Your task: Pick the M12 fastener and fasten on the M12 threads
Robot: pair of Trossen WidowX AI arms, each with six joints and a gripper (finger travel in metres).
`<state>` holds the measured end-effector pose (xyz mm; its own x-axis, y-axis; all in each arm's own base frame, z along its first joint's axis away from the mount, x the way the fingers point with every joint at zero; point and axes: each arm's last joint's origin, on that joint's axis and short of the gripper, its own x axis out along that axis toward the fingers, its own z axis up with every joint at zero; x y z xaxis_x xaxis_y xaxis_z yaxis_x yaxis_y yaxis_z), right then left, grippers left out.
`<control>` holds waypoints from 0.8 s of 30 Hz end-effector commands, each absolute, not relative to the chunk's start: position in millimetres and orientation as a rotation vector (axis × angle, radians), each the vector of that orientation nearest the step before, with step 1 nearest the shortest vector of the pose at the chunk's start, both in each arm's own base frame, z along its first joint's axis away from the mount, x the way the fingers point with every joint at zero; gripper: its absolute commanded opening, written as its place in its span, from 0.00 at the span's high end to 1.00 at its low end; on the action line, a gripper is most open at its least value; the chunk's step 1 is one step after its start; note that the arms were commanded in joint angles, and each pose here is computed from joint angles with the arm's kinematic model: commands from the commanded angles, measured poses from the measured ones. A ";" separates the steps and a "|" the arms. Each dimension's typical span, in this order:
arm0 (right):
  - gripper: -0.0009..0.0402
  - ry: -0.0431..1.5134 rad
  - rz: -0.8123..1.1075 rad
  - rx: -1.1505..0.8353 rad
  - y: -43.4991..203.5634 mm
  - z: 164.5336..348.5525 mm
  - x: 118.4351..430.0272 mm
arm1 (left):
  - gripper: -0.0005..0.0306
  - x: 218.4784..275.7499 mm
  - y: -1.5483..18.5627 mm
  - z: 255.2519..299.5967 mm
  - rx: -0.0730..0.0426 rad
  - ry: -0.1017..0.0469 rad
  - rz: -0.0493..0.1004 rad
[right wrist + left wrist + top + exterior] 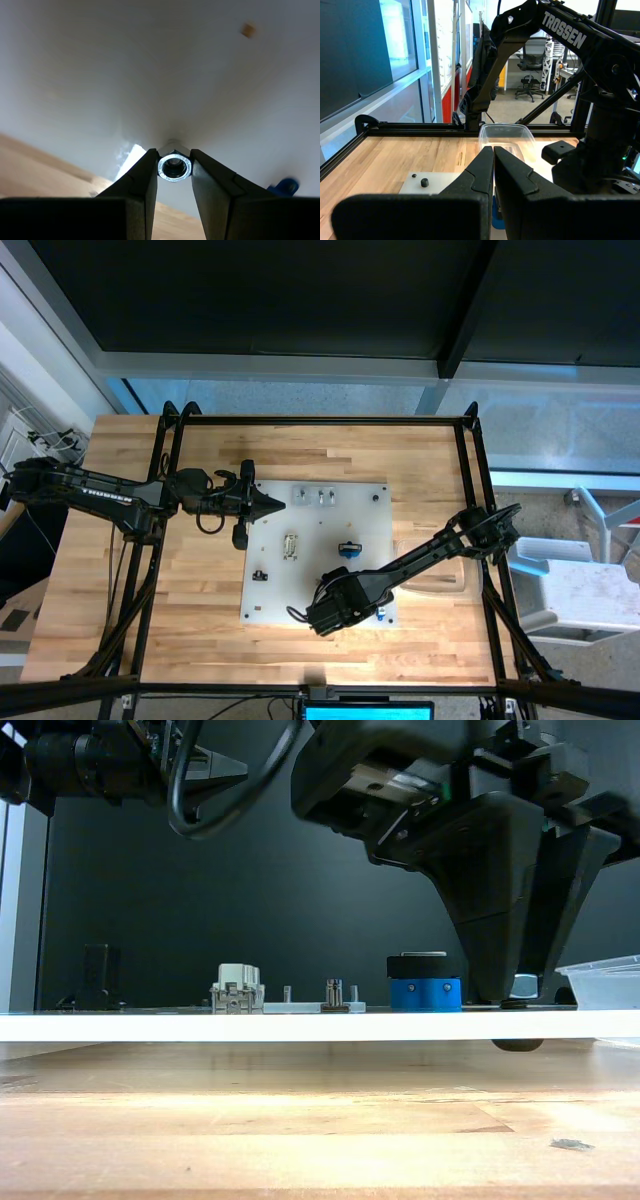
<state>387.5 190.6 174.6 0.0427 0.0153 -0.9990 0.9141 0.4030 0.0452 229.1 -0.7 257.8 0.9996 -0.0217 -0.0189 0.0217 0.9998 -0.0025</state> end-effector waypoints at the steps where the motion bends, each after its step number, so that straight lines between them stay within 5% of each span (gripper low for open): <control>1: 0.94 1.292 -0.980 1.045 191.1 173.4 388.1 | 0.98 229.2 -0.7 258.0 -0.002 0.018 -0.022; 24: 0.94 0.736 -1.691 1.804 191.5 174.4 388.7 | 0.98 229.2 -0.6 258.0 -0.002 0.018 -0.022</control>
<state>388.6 191.3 175.4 0.0584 0.0213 -0.9981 0.7573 -0.6523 0.0304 229.1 -0.7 257.8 0.9996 -0.0217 -0.0189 0.0217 0.9998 -0.0025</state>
